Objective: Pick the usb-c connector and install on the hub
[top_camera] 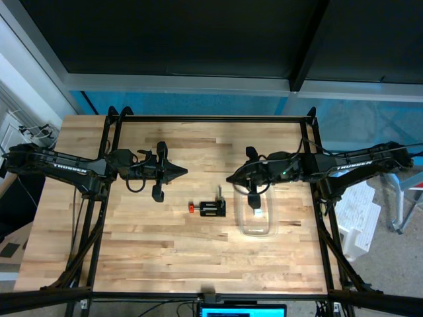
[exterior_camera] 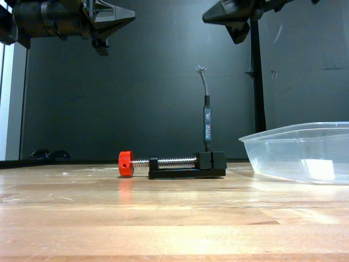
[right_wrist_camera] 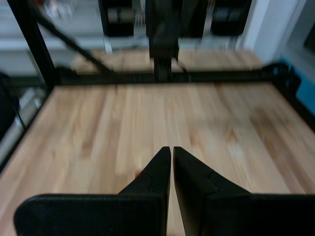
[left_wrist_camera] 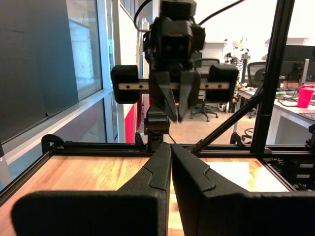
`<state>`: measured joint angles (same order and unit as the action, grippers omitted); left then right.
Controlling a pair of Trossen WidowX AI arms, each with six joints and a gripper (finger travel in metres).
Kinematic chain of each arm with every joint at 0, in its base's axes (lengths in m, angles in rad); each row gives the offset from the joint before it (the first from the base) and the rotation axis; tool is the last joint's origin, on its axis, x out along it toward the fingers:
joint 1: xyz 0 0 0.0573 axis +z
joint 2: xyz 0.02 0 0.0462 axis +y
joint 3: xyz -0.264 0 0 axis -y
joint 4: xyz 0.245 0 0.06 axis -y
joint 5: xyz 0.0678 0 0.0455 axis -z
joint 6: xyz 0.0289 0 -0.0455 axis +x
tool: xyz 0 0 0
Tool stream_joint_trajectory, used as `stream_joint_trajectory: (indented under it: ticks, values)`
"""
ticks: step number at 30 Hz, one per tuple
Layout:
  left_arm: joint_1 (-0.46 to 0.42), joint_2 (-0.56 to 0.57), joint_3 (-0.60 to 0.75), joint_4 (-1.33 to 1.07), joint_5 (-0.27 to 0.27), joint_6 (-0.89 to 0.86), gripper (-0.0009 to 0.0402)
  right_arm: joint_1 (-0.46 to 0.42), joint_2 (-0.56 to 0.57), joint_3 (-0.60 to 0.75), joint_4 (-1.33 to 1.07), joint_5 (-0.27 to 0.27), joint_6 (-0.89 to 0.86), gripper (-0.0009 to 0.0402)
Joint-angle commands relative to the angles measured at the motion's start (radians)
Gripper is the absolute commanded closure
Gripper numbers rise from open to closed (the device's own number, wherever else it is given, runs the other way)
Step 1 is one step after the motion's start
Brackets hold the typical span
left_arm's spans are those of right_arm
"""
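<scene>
The usb-c connector is a slim black plug with a short frayed cable stub. It stands upright, its lower end in the black hub block clamped in a small vise with a red knob. How deep it sits I cannot tell. My left gripper hovers high, left of the vise, shut and empty. High on the vise's right, my right gripper is also shut and empty. The two tips point at each other.
A clear plastic tub sits on the wooden table just right of the vise, below the right arm. A black frame rims the table. A screen sits at the near edge.
</scene>
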<state>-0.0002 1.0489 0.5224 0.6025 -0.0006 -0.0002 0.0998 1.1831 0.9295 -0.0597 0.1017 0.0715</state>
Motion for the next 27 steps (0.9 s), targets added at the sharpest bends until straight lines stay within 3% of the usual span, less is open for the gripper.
stream_joint_trajectory:
  ticks: [1, 9, 13, 16, 19, 27]
  values:
    - [0.0, 0.0, 0.0, 0.0, 0.0, 0.0, 0.0393, -0.019, -0.031, -0.059, 0.124, -0.016, -0.011, 0.0395]
    - [0.0, 0.0, 0.0, 0.0, 0.0, 0.0, 0.0393, -0.052, -0.097, -0.175, 0.33, -0.014, -0.011, 0.0394]
    - [0.0, 0.0, 0.0, 0.0, 0.0, 0.0, 0.0393, -0.052, -0.119, -0.201, 0.364, 0.037, -0.029, 0.0394]
    - [0.0, 0.0, 0.0, 0.0, 0.0, 0.0, 0.0393, -0.052, -0.13, -0.226, 0.403, 0.033, -0.037, 0.0394]
    - [0.0, 0.0, 0.0, 0.0, 0.0, 0.0, 0.0393, -0.052, -0.141, -0.251, 0.439, -0.016, -0.034, 0.0393]
    - [0.0, 0.0, 0.0, 0.0, 0.0, 0.0, 0.0393, -0.052, -0.151, -0.27, 0.443, -0.005, -0.032, 0.0393]
